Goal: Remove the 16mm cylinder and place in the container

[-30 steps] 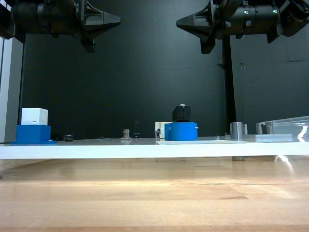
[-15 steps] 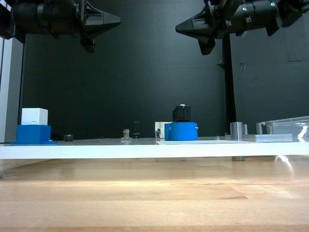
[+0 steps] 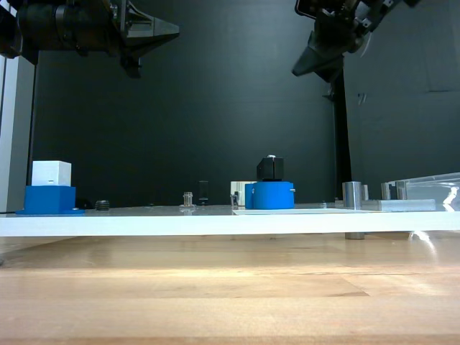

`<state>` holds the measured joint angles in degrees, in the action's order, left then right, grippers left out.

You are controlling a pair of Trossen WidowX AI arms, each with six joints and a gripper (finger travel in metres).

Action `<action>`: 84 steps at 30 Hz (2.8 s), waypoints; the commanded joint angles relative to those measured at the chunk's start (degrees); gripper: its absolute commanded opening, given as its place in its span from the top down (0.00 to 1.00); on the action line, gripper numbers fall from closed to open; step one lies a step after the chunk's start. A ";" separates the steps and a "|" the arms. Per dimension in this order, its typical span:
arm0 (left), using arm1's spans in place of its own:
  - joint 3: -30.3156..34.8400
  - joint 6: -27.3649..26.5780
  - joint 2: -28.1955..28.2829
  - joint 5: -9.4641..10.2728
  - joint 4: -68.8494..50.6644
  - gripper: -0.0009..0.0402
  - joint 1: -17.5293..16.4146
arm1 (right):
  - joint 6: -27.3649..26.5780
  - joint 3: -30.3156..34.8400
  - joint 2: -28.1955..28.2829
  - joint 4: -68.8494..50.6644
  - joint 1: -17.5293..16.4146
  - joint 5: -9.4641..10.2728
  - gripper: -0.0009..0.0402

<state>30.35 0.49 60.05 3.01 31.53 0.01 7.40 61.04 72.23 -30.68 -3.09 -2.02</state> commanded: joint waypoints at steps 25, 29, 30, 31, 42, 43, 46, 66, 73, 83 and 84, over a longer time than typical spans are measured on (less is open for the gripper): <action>0.02 0.02 0.02 0.00 0.02 0.98 0.00 | 5.46 27.58 25.94 -35.12 -9.79 -1.46 0.98; 0.02 0.02 0.02 0.00 0.02 0.98 -0.02 | 5.66 27.54 26.60 -35.69 -10.36 -1.53 0.98; 0.02 0.02 0.02 0.00 0.02 0.98 -0.02 | 5.66 27.50 26.93 -35.71 -10.47 -1.53 0.98; 0.02 0.02 0.02 0.00 0.00 0.98 0.00 | 5.64 27.50 27.32 -35.74 -10.54 -1.57 0.98; 0.02 0.02 0.02 0.00 0.00 0.98 -0.02 | 5.60 27.50 29.46 -35.43 -10.95 -1.55 0.98; 0.02 0.02 0.02 0.00 0.00 0.98 -0.02 | 5.60 27.50 29.46 -35.39 -10.99 -1.55 0.98; 0.02 0.02 0.02 0.00 0.00 0.98 -0.02 | 5.60 27.43 29.46 -35.30 -11.19 -1.57 0.98; 0.02 0.02 0.02 0.00 0.00 0.98 -0.02 | 5.62 23.74 29.46 -31.85 -12.31 -2.56 0.98; 0.02 0.02 0.02 0.00 0.00 0.98 -0.02 | 5.70 22.10 29.46 -28.94 -13.05 -2.54 0.98; 0.02 0.02 0.02 0.00 0.00 0.98 -0.02 | 5.88 20.81 29.46 -27.93 -13.57 -2.58 0.98; 0.02 0.02 0.02 0.00 0.00 0.98 -0.02 | 5.88 20.74 29.46 -27.87 -13.70 -2.58 0.98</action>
<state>30.37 0.49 60.05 3.03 31.51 0.01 13.23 81.87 101.71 -58.67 -16.67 -4.54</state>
